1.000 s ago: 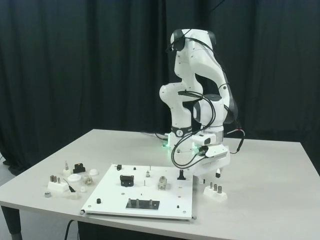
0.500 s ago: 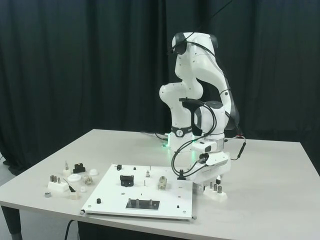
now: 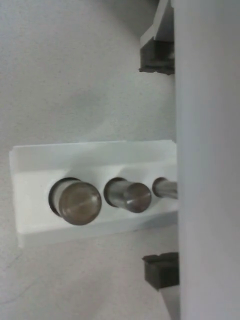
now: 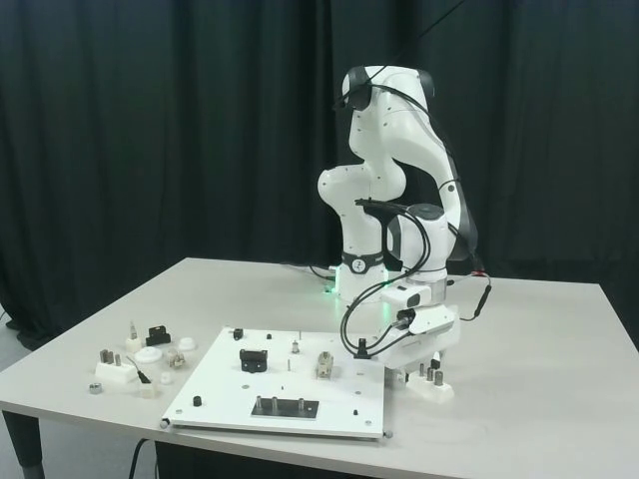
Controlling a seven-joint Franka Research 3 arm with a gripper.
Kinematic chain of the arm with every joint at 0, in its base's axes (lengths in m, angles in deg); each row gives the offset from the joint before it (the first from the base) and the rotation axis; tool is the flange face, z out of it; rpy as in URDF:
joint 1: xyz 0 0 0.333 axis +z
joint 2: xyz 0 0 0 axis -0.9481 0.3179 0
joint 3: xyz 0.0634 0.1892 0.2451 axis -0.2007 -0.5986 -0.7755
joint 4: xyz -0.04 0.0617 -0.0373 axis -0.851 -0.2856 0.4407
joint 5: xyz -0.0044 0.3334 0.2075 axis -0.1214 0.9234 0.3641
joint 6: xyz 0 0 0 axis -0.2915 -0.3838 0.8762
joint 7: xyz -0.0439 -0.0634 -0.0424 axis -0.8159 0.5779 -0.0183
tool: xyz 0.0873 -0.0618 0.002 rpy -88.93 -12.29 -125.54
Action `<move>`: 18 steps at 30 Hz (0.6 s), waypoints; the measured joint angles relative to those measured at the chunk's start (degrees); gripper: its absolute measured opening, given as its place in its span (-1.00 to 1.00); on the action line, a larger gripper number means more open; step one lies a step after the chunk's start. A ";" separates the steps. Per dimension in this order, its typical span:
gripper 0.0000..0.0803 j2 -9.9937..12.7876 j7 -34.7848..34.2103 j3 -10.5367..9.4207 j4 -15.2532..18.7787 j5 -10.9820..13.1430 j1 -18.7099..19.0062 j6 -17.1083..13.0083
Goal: Pick round peg 2.
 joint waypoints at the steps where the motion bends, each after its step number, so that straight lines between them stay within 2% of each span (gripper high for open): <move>1: 0.99 0.00 -0.02 -0.01 -0.06 0.02 -0.01 0.15; 14: 0.99 0.00 -0.52 -0.19 -0.18 0.20 -0.01 1.45; 15: 0.70 0.00 -0.54 -0.19 -0.18 0.20 -0.01 1.53; 18: 0.70 0.00 -0.54 -0.19 -0.18 0.20 -0.02 1.83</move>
